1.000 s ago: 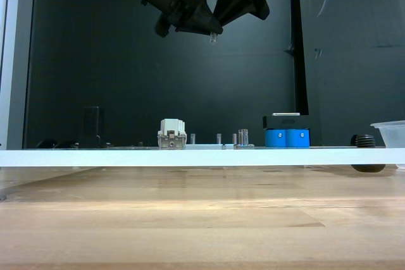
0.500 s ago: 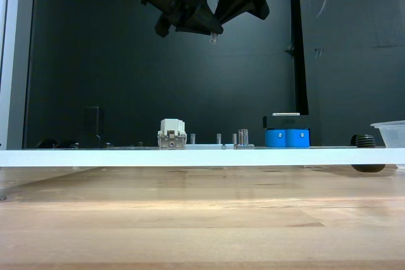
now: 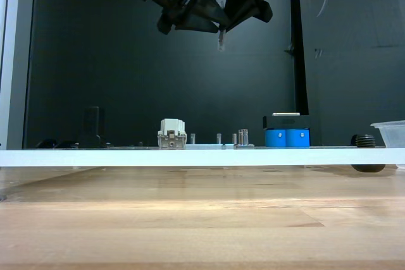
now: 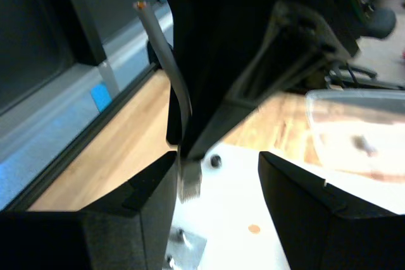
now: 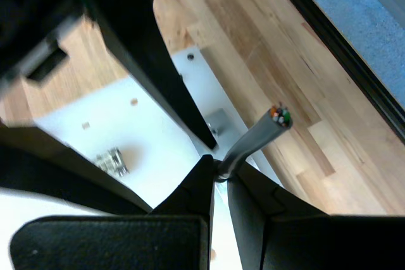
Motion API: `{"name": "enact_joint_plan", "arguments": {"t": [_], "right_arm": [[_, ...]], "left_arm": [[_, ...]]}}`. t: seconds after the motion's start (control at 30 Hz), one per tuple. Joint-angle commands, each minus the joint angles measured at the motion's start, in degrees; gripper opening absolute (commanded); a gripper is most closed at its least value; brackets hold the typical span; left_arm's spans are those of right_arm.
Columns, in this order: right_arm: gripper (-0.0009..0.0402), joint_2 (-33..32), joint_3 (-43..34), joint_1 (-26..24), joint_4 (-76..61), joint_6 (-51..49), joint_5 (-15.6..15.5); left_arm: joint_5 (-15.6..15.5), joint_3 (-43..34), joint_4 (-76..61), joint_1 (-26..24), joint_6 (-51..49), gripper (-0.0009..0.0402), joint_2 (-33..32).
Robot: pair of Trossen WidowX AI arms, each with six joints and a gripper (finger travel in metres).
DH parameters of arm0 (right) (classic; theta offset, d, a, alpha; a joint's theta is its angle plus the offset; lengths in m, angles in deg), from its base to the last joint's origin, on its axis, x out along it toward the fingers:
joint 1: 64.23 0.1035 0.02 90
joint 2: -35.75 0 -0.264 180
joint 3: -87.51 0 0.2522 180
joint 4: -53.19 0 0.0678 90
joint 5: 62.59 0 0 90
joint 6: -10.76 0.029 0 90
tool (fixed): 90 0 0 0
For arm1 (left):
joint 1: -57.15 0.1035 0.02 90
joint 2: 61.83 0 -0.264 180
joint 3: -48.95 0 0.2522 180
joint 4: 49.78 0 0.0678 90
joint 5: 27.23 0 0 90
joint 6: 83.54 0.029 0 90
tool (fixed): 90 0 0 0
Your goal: Pick the RJ45 connector and install on the taskboard
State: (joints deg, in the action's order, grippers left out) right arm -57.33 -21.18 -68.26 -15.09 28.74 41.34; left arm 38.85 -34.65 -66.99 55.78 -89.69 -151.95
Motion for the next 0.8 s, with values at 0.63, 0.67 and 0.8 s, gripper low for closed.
{"name": "enact_joint_plan", "arguments": {"t": [0.63, 0.67, 0.8], "right_arm": [[0.0, 11.4, 14.2, 12.4, 5.3, -11.3, -9.5], [0.0, 11.9, 15.3, 13.6, 6.4, -11.2, -9.6], [0.0, 12.8, 18.6, 17.6, 9.0, -8.9, -9.6]], "left_arm": [[13.6, 12.6, -5.0, -0.1, -2.2, 0.0106, 17.1], [14.3, 13.4, -4.7, -0.2, -2.2, 0.0101, 17.8], [16.4, 15.8, -4.8, -0.3, -2.4, 0.0086, 20.5]]}}
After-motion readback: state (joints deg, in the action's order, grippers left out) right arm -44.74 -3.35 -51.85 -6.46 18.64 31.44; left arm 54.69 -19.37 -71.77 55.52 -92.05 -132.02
